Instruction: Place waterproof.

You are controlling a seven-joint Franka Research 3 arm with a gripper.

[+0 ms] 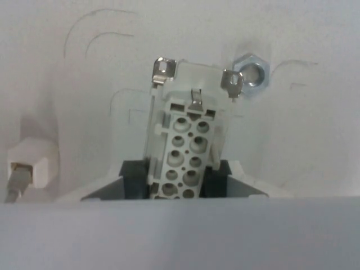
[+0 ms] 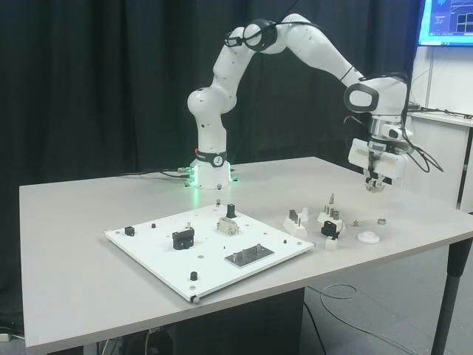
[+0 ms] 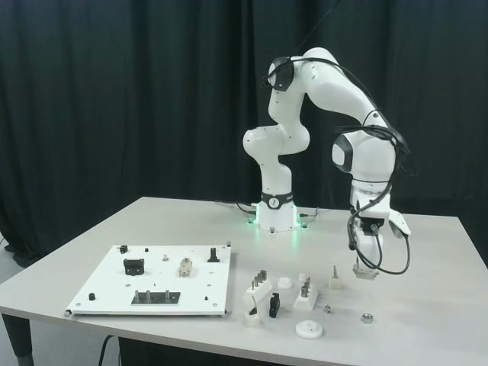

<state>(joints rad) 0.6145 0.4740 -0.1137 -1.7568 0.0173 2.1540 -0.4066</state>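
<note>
Gripping connector [image 1: 183, 152], base hidden

Legible text: none. Screen [image 2: 446, 22] beside the black curtain shows lines of writing too small to read.

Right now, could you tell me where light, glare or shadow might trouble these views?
Wrist view: even light, faint shadows around the connector held in the end effector, and the nut glints. First room view: a lit screen glares at the upper corner; the arm's base glows green. Second room view: black curtain, same green glow.
</note>
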